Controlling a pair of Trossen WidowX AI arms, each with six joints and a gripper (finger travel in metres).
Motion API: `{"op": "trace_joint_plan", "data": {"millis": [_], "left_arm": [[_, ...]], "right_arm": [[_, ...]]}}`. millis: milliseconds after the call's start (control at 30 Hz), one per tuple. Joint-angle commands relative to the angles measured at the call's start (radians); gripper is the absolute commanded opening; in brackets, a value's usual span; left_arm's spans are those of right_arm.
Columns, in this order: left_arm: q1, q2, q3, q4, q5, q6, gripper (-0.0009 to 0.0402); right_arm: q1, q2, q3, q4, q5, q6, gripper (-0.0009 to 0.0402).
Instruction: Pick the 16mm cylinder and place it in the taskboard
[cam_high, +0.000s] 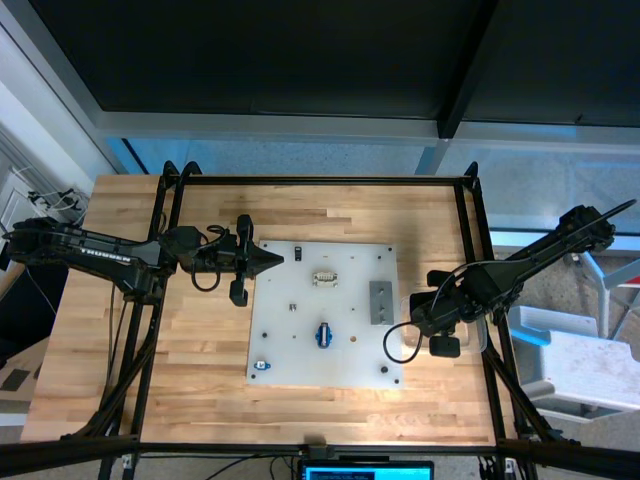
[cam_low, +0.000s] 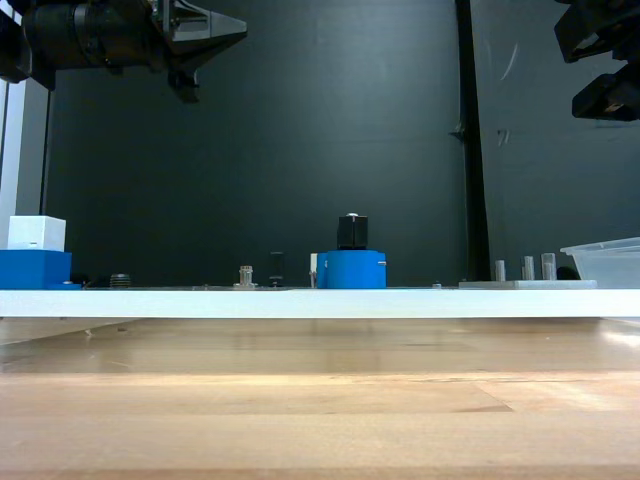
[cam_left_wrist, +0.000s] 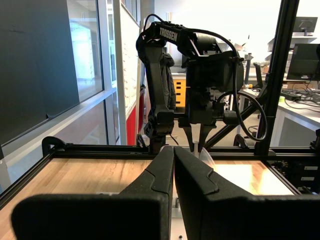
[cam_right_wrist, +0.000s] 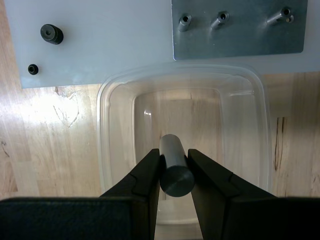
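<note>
Grey 16mm cylinder (cam_right_wrist: 176, 172): right pincer's (cam_right_wrist: 174, 156), over tray (cam_right_wrist: 104, 130); left pincer (cam_left_wrist: 173, 152) closed, aloft.

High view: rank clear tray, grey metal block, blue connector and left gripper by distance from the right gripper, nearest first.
1. Clear tray: directly beneath the right gripper, which holds the 16mm cylinder.
2. Grey metal block: right side of the taskboard.
3. Blue connector: board centre.
4. Left gripper: above the board's left edge, jaws shut.

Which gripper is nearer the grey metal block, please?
Right. The right gripper, holding the 16mm cylinder, hovers over the clear tray beside the block; the left gripper sits at the taskboard's opposite edge.
</note>
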Motion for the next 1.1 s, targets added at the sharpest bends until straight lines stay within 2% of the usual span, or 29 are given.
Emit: {"op": "trace_joint_plan", "data": {"millis": [33,467,1100], "left_arm": [[0.0,0.0,0.0,0.0,0.0,0.0,0.0],[0.0,0.0,0.0,0.0,0.0,0.0,0.0],[0.0,0.0,0.0,0.0,0.0,0.0,0.0]], "right_arm": [[-0.002,0.017,0.002,0.016,0.001,-0.01,0.0032],[-0.047,0.138,0.082,0.044,0.002,-0.061,0.0032],[-0.123,0.349,0.269,0.053,0.001,-0.132,0.0032]]}}
